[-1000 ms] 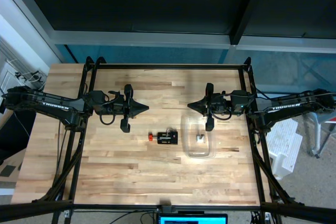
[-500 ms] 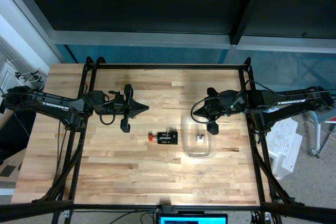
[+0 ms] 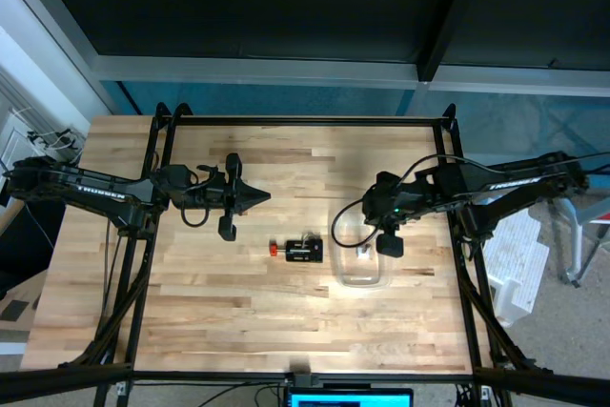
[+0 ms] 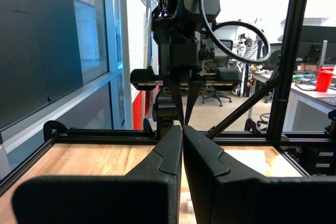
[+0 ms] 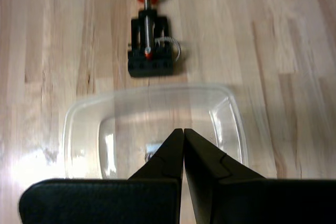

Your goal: Pick the rca connector and install on the hub

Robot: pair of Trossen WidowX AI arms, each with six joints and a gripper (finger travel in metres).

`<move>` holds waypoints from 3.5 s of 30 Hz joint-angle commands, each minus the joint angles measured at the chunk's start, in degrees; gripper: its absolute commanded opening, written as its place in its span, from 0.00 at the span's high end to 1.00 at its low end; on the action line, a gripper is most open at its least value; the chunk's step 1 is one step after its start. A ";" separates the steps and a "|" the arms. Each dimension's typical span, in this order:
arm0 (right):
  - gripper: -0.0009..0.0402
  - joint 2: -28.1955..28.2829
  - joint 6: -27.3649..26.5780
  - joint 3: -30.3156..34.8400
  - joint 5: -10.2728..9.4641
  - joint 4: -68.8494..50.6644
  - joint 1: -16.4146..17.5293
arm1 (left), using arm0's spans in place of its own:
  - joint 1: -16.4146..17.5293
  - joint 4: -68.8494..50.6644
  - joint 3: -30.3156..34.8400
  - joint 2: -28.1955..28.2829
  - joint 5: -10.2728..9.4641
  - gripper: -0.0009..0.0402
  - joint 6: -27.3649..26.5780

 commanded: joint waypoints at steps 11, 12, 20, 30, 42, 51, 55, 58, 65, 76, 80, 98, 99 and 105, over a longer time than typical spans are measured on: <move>0.90 4.85 0.13 4.94 -0.02 -6.62 0.50 | 0.00 0.02 0.00 0.02 0.00 0.98 0.00; 0.89 4.85 0.15 4.92 0.00 -6.88 0.50 | 0.00 0.00 0.00 0.02 0.00 0.98 0.00; 0.86 5.51 0.04 4.94 -0.04 -7.50 0.68 | 0.00 0.00 0.00 0.00 0.00 0.98 0.00; 0.72 7.15 0.15 4.94 -0.13 -8.50 1.29 | 0.00 0.02 0.00 0.00 0.00 0.98 0.00; 0.54 10.05 0.55 4.94 -0.04 -8.57 1.62 | 0.02 0.00 0.00 0.02 0.00 0.98 0.00; 0.46 12.68 1.62 4.94 -0.04 -8.37 2.16 | 0.00 0.00 0.00 0.00 0.00 0.98 0.00; 0.44 13.70 1.64 4.94 0.00 -8.26 2.47 | 0.00 0.00 0.00 0.02 0.00 0.98 -0.02; 0.44 14.71 1.60 4.94 0.00 -8.13 2.64 | 0.00 0.00 0.00 0.00 0.00 0.98 0.00; 0.44 16.50 1.64 4.92 -0.02 -7.67 2.89 | 0.00 0.02 0.00 0.02 0.00 0.98 0.00; 0.44 19.21 1.99 4.92 -0.02 -6.71 3.28 | 0.00 0.00 0.00 0.00 0.00 0.98 0.00; 0.44 20.09 2.01 4.92 -0.04 -6.32 3.41 | 0.00 0.00 0.00 0.02 0.00 0.98 0.00; 0.44 21.24 2.69 3.74 -0.02 -3.58 3.96 | 0.00 0.00 0.00 0.02 0.00 0.98 0.00; 0.44 21.24 2.71 3.72 0.00 -3.56 3.98 | 0.00 0.02 0.00 0.02 0.00 0.98 0.00; 0.44 21.24 2.69 3.69 0.00 -2.95 4.04 | 0.00 0.00 0.00 0.00 0.00 0.98 0.00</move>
